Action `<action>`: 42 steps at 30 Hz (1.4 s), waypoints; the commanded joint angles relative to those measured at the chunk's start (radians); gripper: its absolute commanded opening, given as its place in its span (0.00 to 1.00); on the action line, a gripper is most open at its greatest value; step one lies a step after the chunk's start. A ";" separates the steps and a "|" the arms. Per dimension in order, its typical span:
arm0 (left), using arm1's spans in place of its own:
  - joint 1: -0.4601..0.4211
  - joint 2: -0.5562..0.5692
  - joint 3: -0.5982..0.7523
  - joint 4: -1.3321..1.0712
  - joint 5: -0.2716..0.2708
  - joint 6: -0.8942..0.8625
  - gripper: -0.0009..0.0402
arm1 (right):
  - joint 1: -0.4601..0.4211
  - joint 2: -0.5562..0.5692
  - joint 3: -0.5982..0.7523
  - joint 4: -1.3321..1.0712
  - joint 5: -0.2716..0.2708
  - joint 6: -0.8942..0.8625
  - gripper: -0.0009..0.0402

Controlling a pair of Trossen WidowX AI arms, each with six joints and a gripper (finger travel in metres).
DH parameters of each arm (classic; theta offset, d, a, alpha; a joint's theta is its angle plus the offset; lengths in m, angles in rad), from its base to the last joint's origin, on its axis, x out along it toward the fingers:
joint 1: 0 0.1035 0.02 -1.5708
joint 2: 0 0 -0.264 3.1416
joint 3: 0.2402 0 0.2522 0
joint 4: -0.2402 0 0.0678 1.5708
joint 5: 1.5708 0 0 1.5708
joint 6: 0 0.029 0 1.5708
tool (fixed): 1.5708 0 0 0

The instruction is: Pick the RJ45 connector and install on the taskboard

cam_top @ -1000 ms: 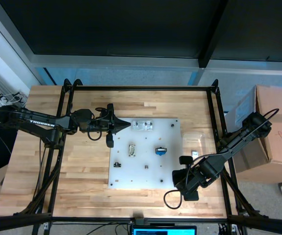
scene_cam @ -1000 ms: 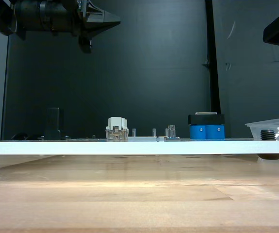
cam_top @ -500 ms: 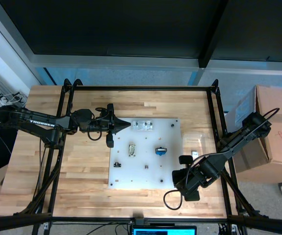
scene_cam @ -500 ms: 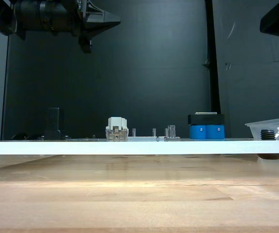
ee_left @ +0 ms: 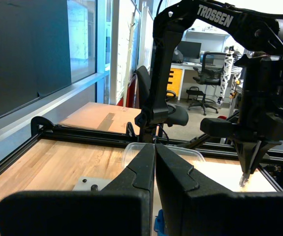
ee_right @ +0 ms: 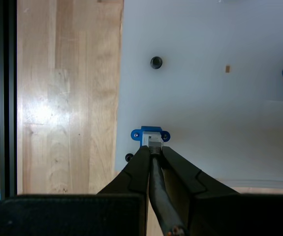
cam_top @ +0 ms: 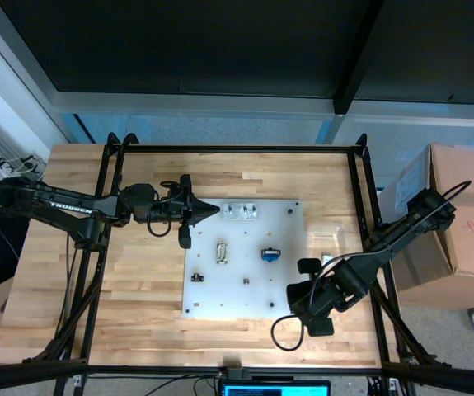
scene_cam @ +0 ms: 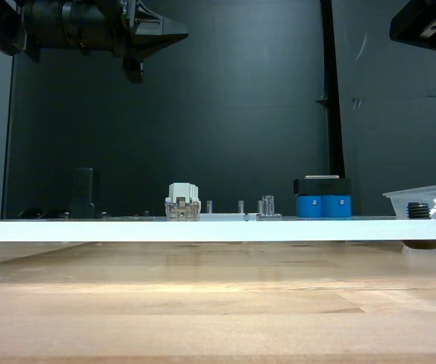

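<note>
The RJ45 connector (ee_right: 154, 141) is a clear plug on a black cable (ee_right: 162, 206), pinched at the tips of my right gripper (ee_right: 154, 148), which is shut on it. It hangs directly over a blue-framed socket (ee_right: 137, 134) on the white taskboard (cam_top: 245, 285); whether it touches the socket I cannot tell. In the high view the right gripper (cam_top: 304, 290) hovers at the board's near right corner, pointing down. My left gripper (cam_top: 212, 210) is shut on nothing, held high beside the board's far left edge, also visible in the low view (scene_cam: 174, 33).
On the board stand a beige connector (scene_cam: 183, 203), a small metal post (scene_cam: 268, 205) and a blue block with a black top (scene_cam: 322, 199). A clear plastic tray (cam_top: 327, 239) lies right of the board. A black frame (cam_top: 360, 190) rings the table; a cardboard box (cam_top: 463, 223) stands at right.
My right gripper, holding the connector, has shifted a little left over the board's corner and shows higher in the low view. The left arm has not moved.
</note>
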 commanded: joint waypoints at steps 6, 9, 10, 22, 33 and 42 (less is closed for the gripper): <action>0.000 0.000 0.000 0.000 0.000 0.000 0.02 | 0.000 -0.001 -0.032 0.019 0.000 0.008 0.02; 0.000 0.000 0.000 0.000 0.000 0.000 0.02 | 0.001 -0.001 -0.042 0.031 0.000 0.008 0.02; 0.000 0.000 0.000 0.000 0.000 0.000 0.02 | 0.000 -0.001 -0.044 0.032 0.000 0.008 0.02; 0.000 0.000 0.000 0.000 0.000 0.000 0.02 | 0.001 0.005 -0.073 0.054 0.000 0.000 0.02; 0.000 0.000 0.000 0.000 0.000 0.000 0.02 | 0.004 0.005 -0.097 0.089 -0.008 0.001 0.02; 0.000 0.000 0.000 0.000 0.000 0.000 0.02 | 0.006 0.005 -0.099 0.090 -0.008 0.001 0.02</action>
